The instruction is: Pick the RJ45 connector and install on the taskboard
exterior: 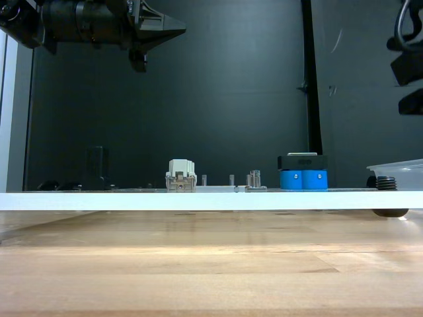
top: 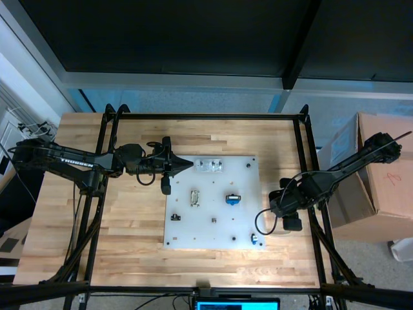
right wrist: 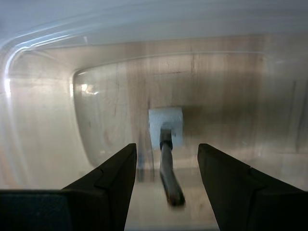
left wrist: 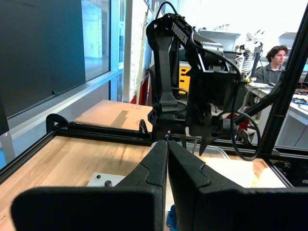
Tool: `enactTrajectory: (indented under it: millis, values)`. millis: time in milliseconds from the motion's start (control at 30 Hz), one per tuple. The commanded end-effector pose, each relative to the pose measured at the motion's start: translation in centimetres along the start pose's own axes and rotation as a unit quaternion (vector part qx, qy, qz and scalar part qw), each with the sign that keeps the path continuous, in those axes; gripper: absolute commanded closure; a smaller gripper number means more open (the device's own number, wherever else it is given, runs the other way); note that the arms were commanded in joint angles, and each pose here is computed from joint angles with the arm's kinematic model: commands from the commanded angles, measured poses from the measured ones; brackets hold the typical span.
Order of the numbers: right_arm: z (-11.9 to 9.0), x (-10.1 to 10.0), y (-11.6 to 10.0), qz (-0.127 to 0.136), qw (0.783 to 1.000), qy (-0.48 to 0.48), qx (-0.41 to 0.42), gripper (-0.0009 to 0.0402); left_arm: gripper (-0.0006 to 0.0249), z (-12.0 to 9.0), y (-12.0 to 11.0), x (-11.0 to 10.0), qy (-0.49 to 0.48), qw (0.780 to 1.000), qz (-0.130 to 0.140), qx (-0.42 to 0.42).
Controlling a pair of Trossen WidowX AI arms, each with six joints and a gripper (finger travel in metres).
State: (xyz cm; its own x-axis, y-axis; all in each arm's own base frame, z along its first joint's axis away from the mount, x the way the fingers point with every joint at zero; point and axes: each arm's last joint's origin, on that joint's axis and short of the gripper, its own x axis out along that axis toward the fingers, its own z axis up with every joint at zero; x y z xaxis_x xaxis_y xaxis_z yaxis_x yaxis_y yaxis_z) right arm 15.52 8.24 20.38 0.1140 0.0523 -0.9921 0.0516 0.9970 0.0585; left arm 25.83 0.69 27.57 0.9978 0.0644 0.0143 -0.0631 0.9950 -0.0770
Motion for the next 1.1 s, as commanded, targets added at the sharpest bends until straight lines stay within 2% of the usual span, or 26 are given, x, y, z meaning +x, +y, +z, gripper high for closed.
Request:
enactTrajectory:
  millis: [33, 167, 300, 700, 800, 1100]
  values:
    - [-0.1, 0.8, 0.0, 0.001, 1.000, -0.002, -0.001, 0.0217, 0.0243, 0.0, 0.0, 0.0, 0.000, 1.000, 0.000, 0.000]
    - [-0.3, 1.5, -0.1, 0.001, 1.000, -0.003, -0.002, 0.0229, 0.0243, 0.0, 0.0, 0.0, 0.000, 1.000, 0.000, 0.000]
    - [-0.3, 1.7, -0.1, 0.002, 1.000, -0.006, -0.002, 0.0259, 0.0243, 0.0, 0.0, 0.0, 0.000, 1.000, 0.000, 0.000]
    - [-0.4, 1.8, -0.2, -0.001, 1.000, -0.008, -0.004, 0.0398, 0.0243, 0.0, 0.0, 0.0, 0.000, 1.000, 0.000, 0.000]
    - [-0.4, 1.7, -0.2, -0.001, 1.000, -0.008, -0.004, 0.0385, 0.0243, 0.0, 0.0, 0.0, 0.000, 1.000, 0.000, 0.000]
    - [-0.5, 0.5, -0.2, 0.000, 1.000, -0.007, -0.008, 0.0391, 0.0243, 0.0, 0.0, 0.0, 0.000, 1.000, 0.000, 0.000]
